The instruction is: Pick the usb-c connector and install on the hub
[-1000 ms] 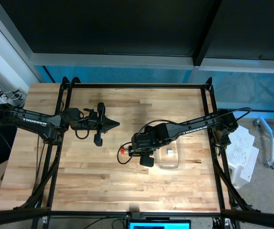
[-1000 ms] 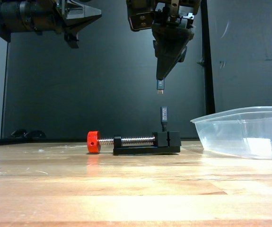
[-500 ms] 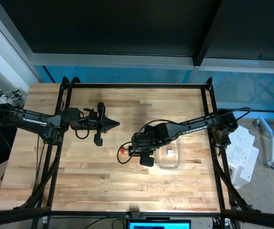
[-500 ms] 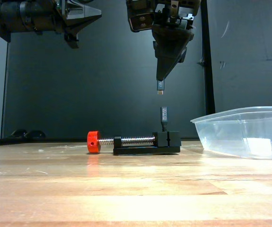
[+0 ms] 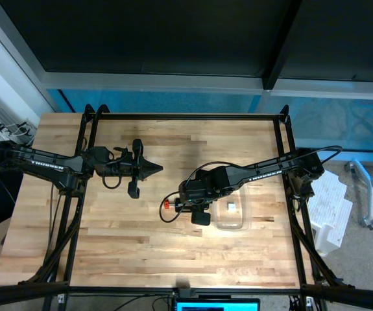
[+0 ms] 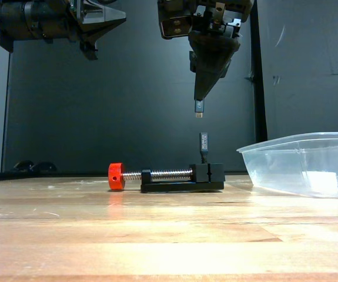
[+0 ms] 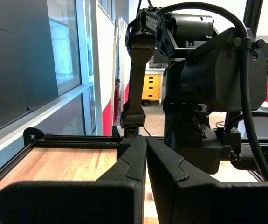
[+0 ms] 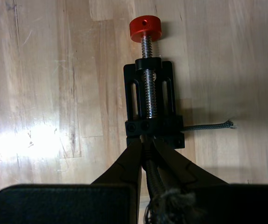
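Currently: alignment step | right gripper [image 6: 199, 97] pinches usb-c connector [image 6: 198, 108], hub [image 6: 203, 143] at its 6 o'clock, apart | left gripper [image 5: 155, 169] at 10 o'clock, jaws pressed together | next, likely: straight descent.

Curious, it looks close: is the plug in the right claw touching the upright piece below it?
Apart. Low view: dark gap between usb-c connector, in right claw, and hub. Left claw hangs high at left.

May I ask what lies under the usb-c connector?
The right gripper holds the usb-c connector clear above the hub in a vise; its port hidden. The left gripper hovers shut at left.
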You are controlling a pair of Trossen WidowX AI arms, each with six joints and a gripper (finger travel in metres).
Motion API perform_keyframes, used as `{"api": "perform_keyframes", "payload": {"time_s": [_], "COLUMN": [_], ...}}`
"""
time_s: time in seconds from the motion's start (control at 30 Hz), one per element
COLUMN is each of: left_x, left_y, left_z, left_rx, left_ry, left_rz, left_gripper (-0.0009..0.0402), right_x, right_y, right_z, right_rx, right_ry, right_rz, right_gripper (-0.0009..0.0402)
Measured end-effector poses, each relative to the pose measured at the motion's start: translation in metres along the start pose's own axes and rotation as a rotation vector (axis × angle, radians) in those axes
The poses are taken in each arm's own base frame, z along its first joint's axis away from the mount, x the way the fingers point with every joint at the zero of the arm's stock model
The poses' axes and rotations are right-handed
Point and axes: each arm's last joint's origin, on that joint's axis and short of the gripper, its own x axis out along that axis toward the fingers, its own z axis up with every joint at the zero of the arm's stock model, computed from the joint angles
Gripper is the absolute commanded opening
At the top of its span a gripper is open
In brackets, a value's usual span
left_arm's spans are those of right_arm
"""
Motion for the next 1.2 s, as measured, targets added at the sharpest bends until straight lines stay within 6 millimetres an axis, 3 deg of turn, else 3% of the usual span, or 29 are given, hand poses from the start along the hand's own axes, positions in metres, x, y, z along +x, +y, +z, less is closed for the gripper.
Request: {"api": "perform_keyframes", "payload": {"time_s": [1.2], "left_x": [0.0], "left_y": [0.0], "left_z": [0.0], "left_rx": [0.0], "left_ry": [0.0], "left_rz": [0.0], "left_gripper": [0.0], "right_x": [0.0027], "right_y": [-0.0026], "right_z": [0.0004], "right_rx": [-0.065], "right_ry": [0.009], "right_rz": [0.0], "right_gripper": [0.0]}}
